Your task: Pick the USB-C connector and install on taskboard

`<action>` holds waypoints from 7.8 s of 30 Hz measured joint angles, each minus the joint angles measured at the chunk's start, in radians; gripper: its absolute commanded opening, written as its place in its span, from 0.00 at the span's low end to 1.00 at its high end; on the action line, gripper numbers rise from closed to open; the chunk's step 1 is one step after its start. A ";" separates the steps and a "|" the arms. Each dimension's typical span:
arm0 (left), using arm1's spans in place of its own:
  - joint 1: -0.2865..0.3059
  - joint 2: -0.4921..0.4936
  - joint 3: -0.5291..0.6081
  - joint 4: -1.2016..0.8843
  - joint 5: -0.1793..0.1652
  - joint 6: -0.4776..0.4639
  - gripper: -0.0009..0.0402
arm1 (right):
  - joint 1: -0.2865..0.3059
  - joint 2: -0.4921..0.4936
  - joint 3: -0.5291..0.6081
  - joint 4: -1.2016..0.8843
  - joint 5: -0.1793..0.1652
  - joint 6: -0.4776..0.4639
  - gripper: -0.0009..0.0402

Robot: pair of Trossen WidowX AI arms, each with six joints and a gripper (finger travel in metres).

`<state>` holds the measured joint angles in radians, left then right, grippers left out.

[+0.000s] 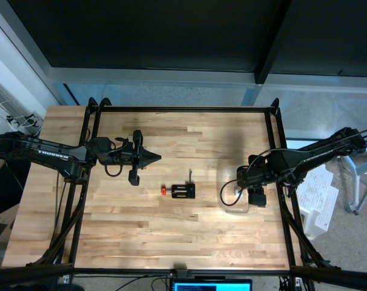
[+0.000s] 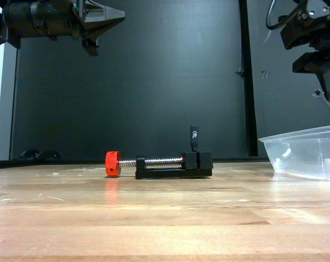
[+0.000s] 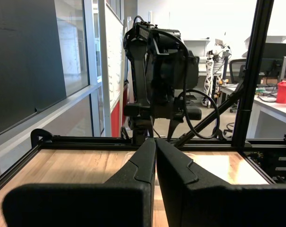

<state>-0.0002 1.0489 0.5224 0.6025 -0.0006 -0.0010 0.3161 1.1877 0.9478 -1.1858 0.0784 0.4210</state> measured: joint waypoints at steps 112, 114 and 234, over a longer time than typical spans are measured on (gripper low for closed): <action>0.000 0.000 0.000 0.000 0.000 0.000 0.02 | 0.023 0.003 -0.254 0.363 0.026 -0.010 0.02; 0.000 0.000 0.000 0.000 0.000 0.000 0.02 | 0.022 -0.011 -0.251 0.351 0.026 -0.008 0.02; 0.000 0.000 0.000 0.000 0.000 0.000 0.02 | -0.132 0.652 0.565 0.318 0.034 -0.176 0.02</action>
<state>-0.0002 1.0489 0.5224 0.6025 -0.0006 -0.0010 0.1841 1.8397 1.5131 -0.8677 0.1123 0.2451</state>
